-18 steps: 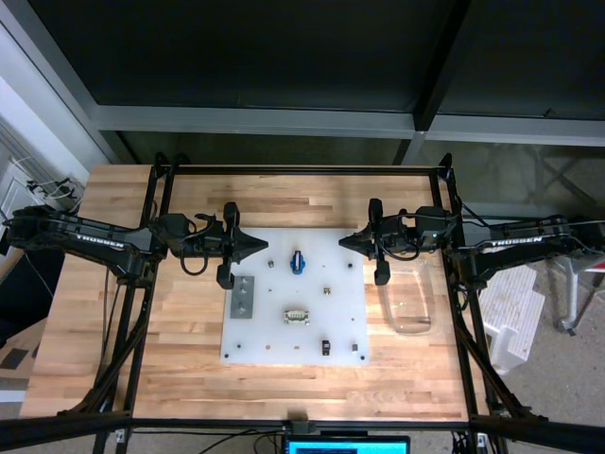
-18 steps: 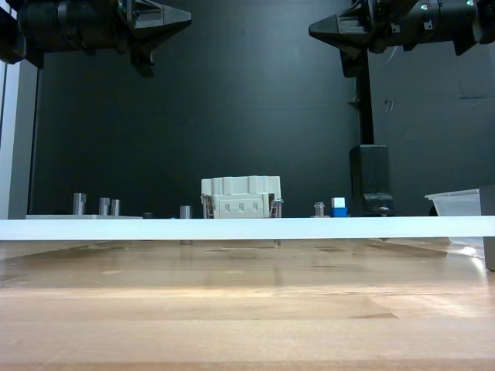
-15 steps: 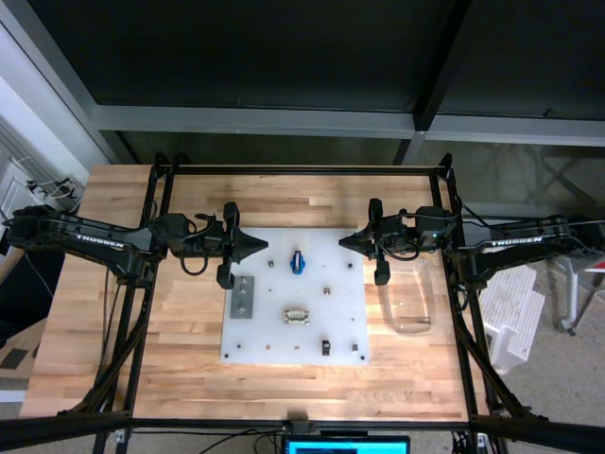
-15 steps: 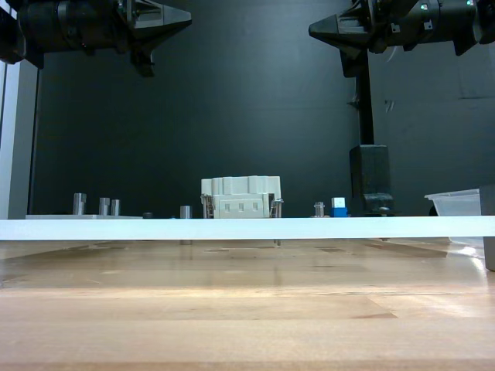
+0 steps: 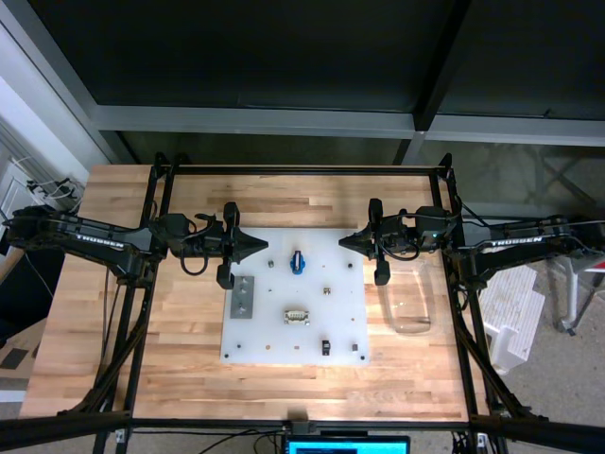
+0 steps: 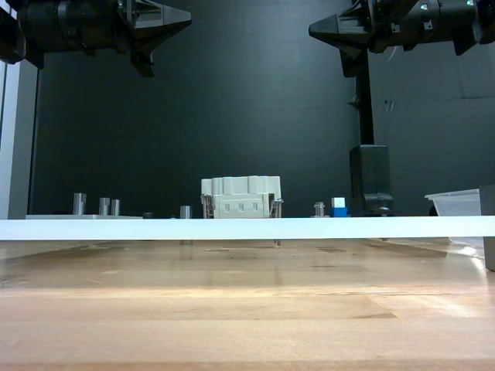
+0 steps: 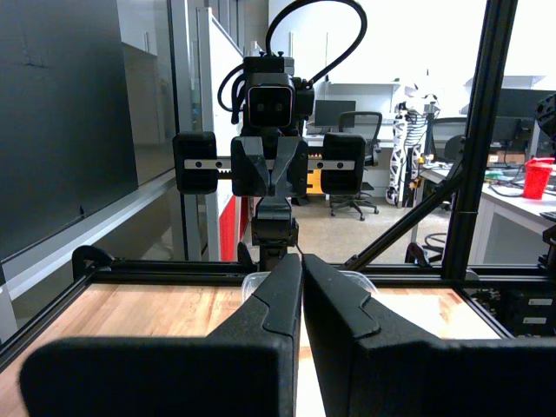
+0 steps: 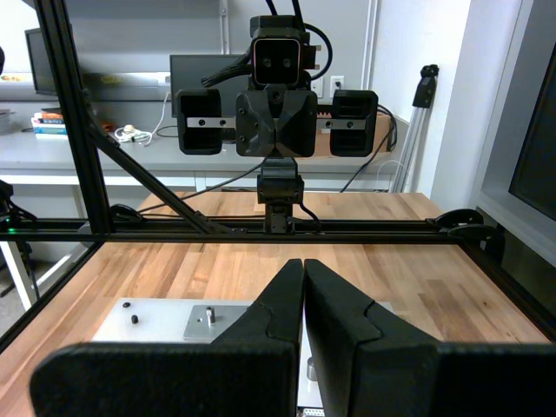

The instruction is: Remove the 16mm bar from the taskboard and place in the container

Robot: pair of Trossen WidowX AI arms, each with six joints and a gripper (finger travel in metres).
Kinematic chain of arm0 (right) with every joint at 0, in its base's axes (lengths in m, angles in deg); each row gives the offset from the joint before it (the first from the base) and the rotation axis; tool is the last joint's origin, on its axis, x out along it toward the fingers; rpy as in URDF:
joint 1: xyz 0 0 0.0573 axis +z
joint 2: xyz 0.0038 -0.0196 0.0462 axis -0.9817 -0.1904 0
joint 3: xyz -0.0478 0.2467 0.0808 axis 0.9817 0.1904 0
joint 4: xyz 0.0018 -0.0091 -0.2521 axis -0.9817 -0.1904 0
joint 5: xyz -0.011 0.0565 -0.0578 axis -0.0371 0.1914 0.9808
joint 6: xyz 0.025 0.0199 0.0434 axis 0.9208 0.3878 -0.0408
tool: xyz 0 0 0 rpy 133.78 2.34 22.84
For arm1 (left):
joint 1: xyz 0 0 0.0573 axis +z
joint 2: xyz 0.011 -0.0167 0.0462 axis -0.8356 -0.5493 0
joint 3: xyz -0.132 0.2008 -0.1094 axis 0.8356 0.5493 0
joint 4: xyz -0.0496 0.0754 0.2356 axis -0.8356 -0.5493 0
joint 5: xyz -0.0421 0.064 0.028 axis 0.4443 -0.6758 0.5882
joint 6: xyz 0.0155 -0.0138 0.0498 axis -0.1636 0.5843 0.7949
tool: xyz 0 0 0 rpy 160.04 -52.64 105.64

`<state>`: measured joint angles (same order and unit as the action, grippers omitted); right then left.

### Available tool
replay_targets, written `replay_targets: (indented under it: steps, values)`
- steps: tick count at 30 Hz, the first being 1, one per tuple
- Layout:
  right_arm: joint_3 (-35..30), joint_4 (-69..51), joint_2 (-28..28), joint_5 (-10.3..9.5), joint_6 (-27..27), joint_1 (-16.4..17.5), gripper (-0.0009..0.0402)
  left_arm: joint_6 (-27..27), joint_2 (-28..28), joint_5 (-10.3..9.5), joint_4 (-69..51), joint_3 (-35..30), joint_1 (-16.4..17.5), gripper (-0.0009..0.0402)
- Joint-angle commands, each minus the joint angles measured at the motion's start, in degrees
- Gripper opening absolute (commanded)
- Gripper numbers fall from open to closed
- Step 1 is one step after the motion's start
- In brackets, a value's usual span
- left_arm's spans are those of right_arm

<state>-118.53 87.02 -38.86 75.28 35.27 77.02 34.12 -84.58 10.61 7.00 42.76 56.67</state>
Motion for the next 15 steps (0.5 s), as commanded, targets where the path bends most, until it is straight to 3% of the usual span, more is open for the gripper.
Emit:
replay_targets:
  steps: [1, 7, 15]
  values:
    - [0.0, 0.0, 0.0, 0.0, 0.0, 0.0, 0.0, 0.0, 0.0, 0.0, 0.0, 0.0, 0.0, 0.0]
    - [-0.1, -1.2, -0.1, -0.02, 0.8, 0.2, 0.0, 0.0, 0.0, 0.0, 0.0, 0.0, 0.0, 0.0]
    - [-7.6, -24.0, -3.1, 1.62, 2.7, 5.5, 0.0, 0.0, 0.0, 0.0, 0.0, 0.0, 0.0, 0.0]
